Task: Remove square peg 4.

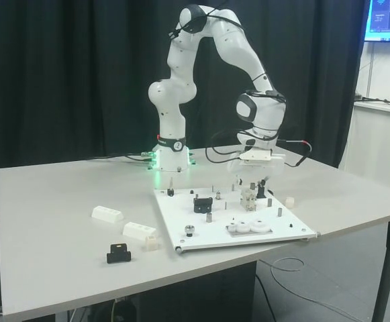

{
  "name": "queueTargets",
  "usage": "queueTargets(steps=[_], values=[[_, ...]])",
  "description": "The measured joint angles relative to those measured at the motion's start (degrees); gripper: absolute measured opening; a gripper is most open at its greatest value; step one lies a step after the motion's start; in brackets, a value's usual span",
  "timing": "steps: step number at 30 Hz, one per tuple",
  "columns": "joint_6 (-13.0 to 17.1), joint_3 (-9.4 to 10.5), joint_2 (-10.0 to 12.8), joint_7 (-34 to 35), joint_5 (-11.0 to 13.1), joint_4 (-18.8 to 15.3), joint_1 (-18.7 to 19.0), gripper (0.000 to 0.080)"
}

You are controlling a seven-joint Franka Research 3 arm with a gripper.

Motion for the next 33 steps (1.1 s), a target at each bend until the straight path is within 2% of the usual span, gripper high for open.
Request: queueTargets(steps=[19, 20, 24, 25, 32, 33], values=[[4.3, 1.13, 0.0, -3.4, 0.8, -2.3, 0.0, 0.08], [4.3, 1.13, 0.0, -3.4, 0.8, -2.4, -0.1, 0.0698], [4.4, 1.13, 0.0, -2.8, 0.8, -2.5, -0.4, 0.0698], [4.4, 1.13, 0.0, -2.7, 0.8, -2.5, -0.4, 0.0514], [4.5, 1.13, 0.0, -2.4, 0.9, -2.5, -0.9, 0.0514], [4.6, 1.2, 0.0, -2.3, 1.1, -2.5, -0.9, 0.0366]])
